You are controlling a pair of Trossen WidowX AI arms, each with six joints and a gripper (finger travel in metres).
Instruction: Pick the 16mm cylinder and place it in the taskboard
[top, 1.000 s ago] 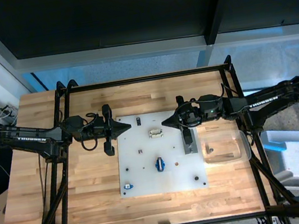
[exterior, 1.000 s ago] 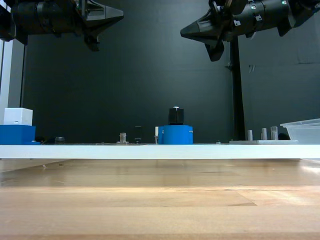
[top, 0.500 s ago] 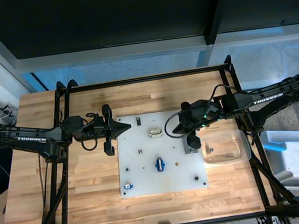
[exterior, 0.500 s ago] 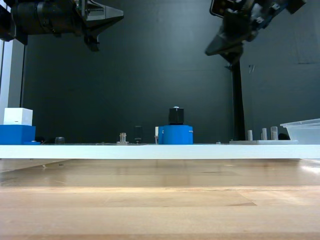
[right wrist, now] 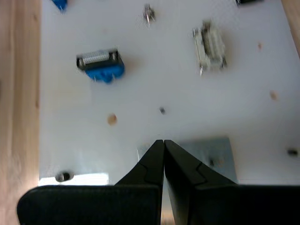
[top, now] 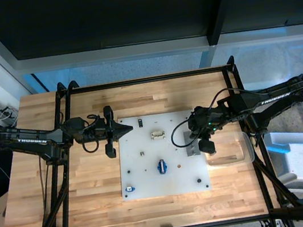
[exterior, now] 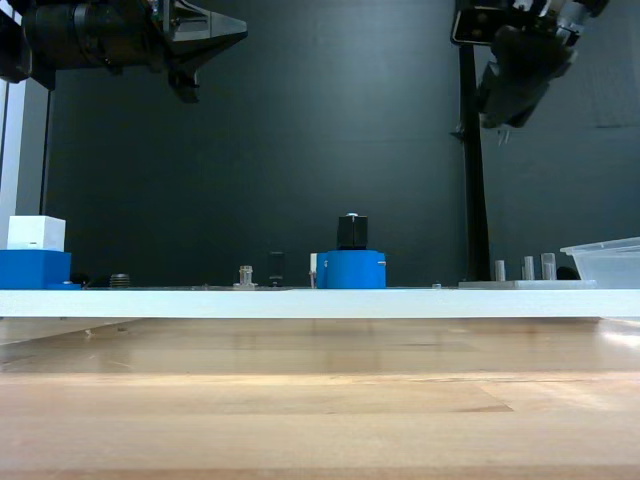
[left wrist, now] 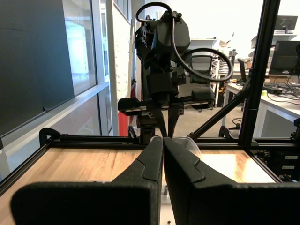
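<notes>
The task is only beginning, as I am judging it: nothing is being held and no pick is made yet. The right gripper [top: 208, 148] is hanging high over the right edge of the taskboard [top: 150, 177], about where the grey metal block [top: 193, 148] is meeting the clear tray [top: 249, 154], and it is pointing downward. Its fingers are pressing together with nothing between them, as the right wrist view is showing. The left gripper [top: 128, 127] is waiting high over the left edge of the board, pointing inward, and its fingers are also lying together, empty.

The 16mm cylinder I am not finding with certainty in any view. The right gripper is hiding part of the tray from above, so the peg may be lying there, but I cannot tell. Everything is remaining to do: opening the fingers, going down, taking the peg, and carrying it to its hole in the board.

On the counter [top: 98, 214] I am counting one taskboard and one clear tray. The board is carrying one blue fitting [top: 161, 166], one smaller blue piece [top: 129, 189] at its near left corner, one grey metal block and one beige connector [top: 157, 134]. In the low view three short pins [exterior: 527, 267] are standing on the block.
</notes>
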